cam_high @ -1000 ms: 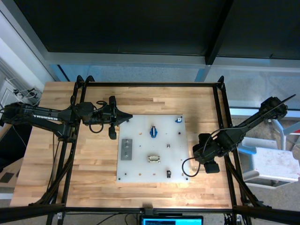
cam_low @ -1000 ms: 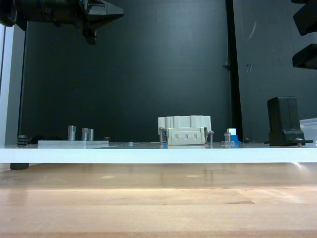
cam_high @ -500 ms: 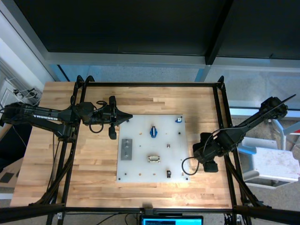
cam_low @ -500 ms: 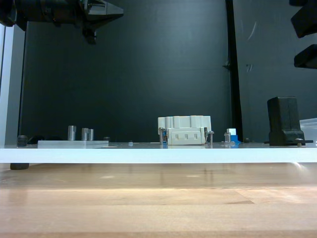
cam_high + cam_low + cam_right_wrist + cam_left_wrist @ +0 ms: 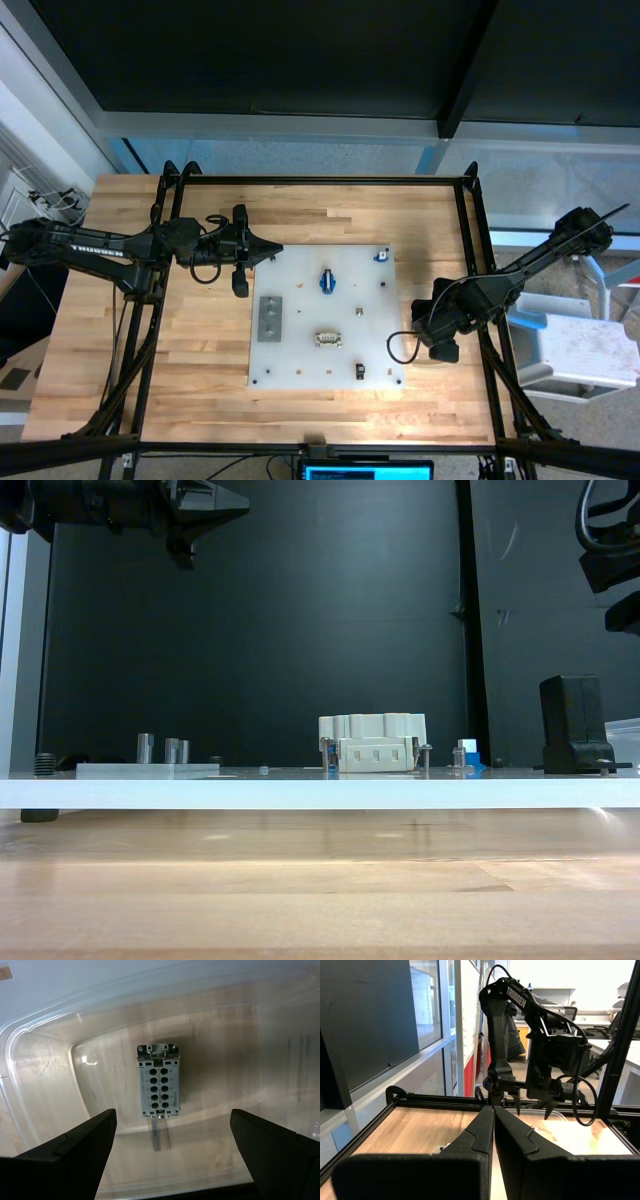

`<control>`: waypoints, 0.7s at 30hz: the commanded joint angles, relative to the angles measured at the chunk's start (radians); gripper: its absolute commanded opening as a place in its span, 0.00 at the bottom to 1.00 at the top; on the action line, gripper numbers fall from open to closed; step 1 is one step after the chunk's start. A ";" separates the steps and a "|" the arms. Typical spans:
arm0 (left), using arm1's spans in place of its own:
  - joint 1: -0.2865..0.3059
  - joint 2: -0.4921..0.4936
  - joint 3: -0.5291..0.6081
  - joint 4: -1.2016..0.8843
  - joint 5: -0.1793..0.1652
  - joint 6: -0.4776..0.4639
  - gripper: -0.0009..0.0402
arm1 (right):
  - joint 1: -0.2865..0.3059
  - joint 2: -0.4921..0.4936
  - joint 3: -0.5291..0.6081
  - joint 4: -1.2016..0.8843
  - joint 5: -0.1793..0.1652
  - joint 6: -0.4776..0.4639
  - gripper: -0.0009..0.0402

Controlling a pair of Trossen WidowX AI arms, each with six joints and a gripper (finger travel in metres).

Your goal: Pick the HAN10E connector and install in the HAN10E hub

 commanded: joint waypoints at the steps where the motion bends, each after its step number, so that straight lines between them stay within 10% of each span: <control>1: 0.000 0.000 0.000 0.000 0.000 0.000 0.02 | 0.000 0.000 -0.031 0.055 -0.002 -0.008 0.80; 21: 0.000 0.000 0.000 0.000 0.000 0.000 0.02 | 0.000 0.051 -0.180 0.278 -0.001 -0.037 0.78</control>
